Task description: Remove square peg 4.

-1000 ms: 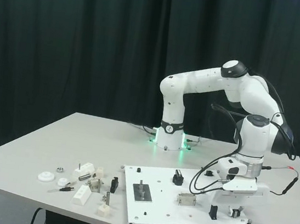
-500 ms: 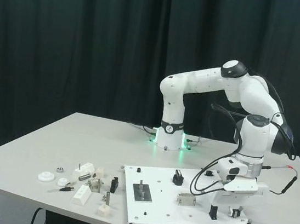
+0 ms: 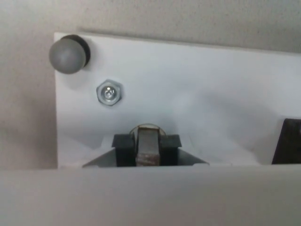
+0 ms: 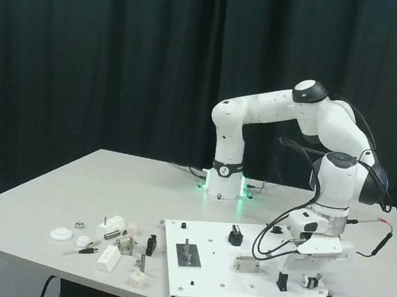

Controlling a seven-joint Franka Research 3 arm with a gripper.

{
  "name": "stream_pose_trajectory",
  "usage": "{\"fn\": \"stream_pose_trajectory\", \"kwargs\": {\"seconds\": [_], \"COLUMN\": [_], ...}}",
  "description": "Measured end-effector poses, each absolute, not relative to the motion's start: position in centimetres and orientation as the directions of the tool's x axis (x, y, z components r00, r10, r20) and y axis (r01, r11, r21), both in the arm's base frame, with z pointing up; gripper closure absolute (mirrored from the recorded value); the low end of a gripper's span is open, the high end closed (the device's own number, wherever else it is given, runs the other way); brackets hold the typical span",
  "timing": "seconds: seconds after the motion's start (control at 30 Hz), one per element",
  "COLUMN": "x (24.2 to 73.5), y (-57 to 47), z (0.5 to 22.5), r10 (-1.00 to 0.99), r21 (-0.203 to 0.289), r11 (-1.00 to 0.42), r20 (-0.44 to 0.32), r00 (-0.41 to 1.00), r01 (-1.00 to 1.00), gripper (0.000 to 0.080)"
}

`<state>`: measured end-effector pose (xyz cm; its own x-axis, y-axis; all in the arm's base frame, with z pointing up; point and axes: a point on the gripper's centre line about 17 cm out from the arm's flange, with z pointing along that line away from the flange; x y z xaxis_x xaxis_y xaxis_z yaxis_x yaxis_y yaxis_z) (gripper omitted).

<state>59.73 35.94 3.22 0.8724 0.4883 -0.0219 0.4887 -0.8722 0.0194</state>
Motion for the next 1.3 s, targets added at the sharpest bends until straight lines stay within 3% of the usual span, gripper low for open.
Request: {"fn": "stream_pose_trajectory", "kwargs": {"seconds": [1.3], "x": [59.75], "y": [35.92], "z": [3.23], "r10": [0.541], "r21": [0.016], "r11": [-0.841], "r20": [-0.023], "r00": [0.841], "r01": [0.541], "gripper": [0.0693]}}
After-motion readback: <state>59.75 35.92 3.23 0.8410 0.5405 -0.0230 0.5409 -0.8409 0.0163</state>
